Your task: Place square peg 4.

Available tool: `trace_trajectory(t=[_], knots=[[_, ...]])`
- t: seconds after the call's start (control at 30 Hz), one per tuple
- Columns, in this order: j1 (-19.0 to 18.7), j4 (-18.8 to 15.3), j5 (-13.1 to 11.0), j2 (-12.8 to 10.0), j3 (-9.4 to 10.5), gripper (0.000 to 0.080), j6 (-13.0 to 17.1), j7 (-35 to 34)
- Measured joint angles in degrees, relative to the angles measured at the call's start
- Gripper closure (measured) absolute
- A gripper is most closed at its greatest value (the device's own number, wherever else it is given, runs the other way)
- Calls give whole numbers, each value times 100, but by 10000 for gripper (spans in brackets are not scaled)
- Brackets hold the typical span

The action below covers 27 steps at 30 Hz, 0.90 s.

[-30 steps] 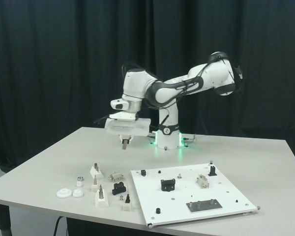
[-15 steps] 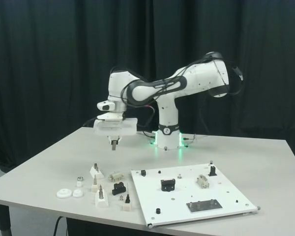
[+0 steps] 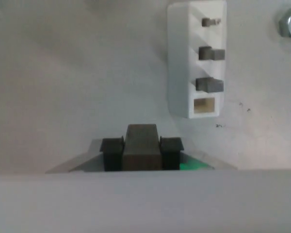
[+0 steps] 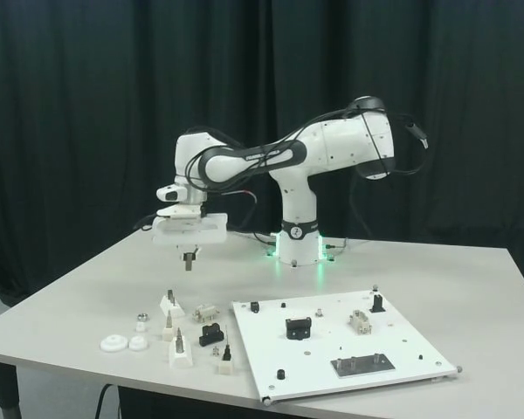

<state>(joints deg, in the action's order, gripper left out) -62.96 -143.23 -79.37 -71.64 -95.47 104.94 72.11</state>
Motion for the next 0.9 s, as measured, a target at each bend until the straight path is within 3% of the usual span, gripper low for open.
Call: trace_trajectory(t=[0.4,0.9], knots=[[507,200,-352,-112,281,648,-101,330],[1002,601,-486,-197,519,648,-100,491]])
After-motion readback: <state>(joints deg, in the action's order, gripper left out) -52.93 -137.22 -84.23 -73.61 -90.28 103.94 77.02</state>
